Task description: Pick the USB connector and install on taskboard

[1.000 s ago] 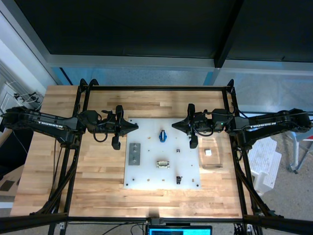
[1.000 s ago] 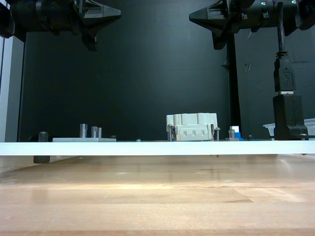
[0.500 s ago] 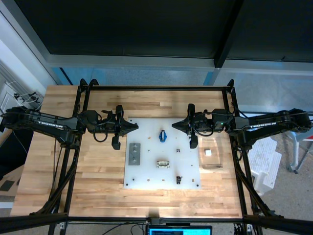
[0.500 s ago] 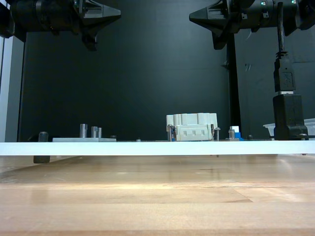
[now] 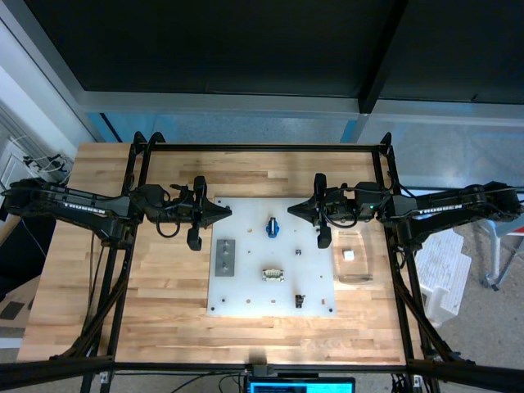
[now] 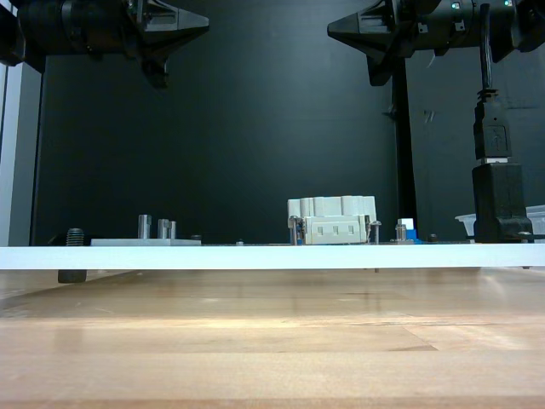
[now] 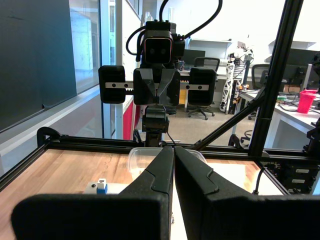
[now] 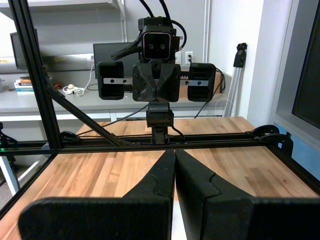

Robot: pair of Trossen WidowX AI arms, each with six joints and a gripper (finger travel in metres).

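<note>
The left gripper [image 5: 228, 211] is held above the far left corner of the taskboard [image 5: 246, 286], its jaws closed together with nothing between them. The right gripper [image 5: 291, 210] is held above the far edge, facing it, jaws likewise closed and empty. The USB connector [image 5: 300, 300] is seen upright on the board's near right part, well apart from both.

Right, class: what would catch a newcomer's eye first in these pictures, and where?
Two black arms face each other, the left gripper and right gripper both shut and high over the far edge of the white taskboard. On the board, the blue part stands out at the far middle, with the grey block nearer the left arm and the beige connector at the centre.
</note>
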